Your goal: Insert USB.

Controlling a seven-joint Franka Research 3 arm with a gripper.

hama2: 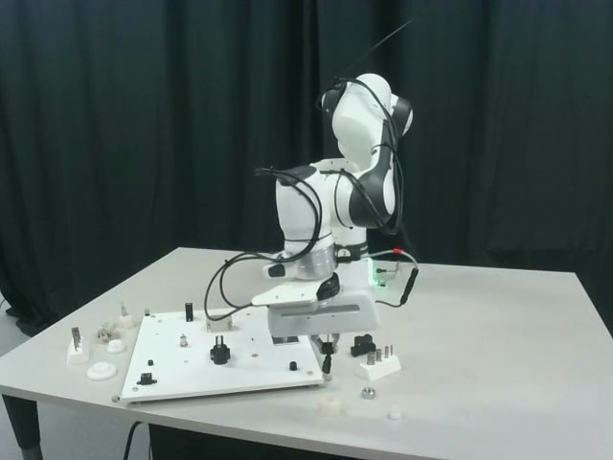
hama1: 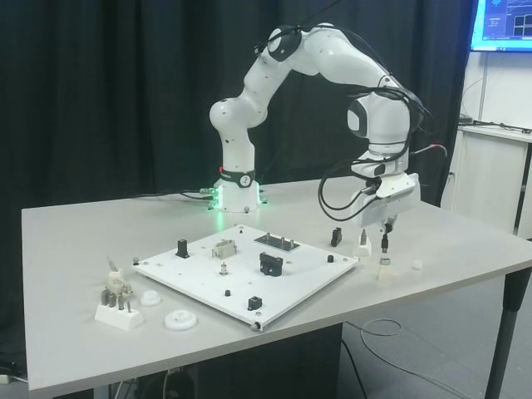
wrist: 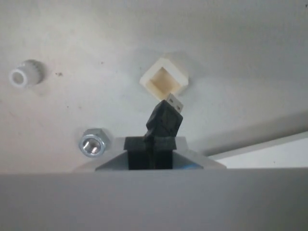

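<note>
My gripper [wrist: 150, 142] is shut on a small black USB plug [wrist: 165, 118], which sits tilted between the black fingers with its metal tip pointing away from them. Just beyond the tip, a white square holder [wrist: 163, 79] with an open cavity rests on the grey table. In the first room view the gripper [hama1: 383, 235] hangs a little above this holder [hama1: 384, 271], off the near right corner of the white board [hama1: 249, 278]. The second room view shows the gripper [hama2: 328, 358] above the same holder [hama2: 329, 406].
A metal nut [wrist: 92, 143] and a white ribbed cap [wrist: 25, 74] lie on the table near the holder. The white board [hama2: 192, 379] carries several black and metal fittings. A white block with pins [hama2: 378, 364] stands beside the gripper. Small white parts [hama1: 116, 303] lie at the table's other end.
</note>
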